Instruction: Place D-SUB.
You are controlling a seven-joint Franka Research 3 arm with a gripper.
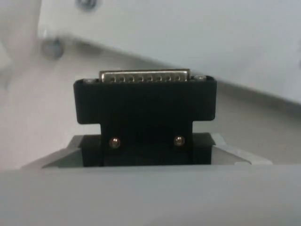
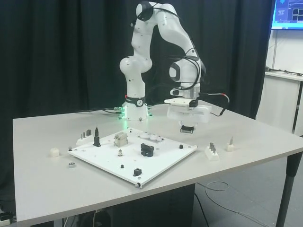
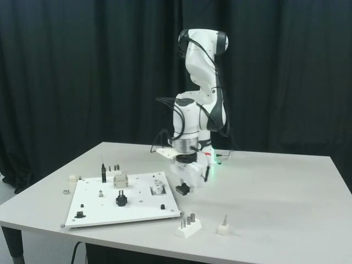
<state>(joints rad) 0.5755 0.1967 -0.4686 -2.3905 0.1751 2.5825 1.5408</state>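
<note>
Nearest the wrist camera sits my gripper (image 1: 146, 153), clamped on the narrow black neck of the D-SUB (image 1: 145, 101) — centre of that frame, its metal pin face pointing away. It hangs above the table (image 2: 246, 127), just off the white board (image 2: 163, 163), centre-right in the first room view. I judge it light, rigid and smooth-sided; the pins look fragile, so holding by the housing suits.
</note>
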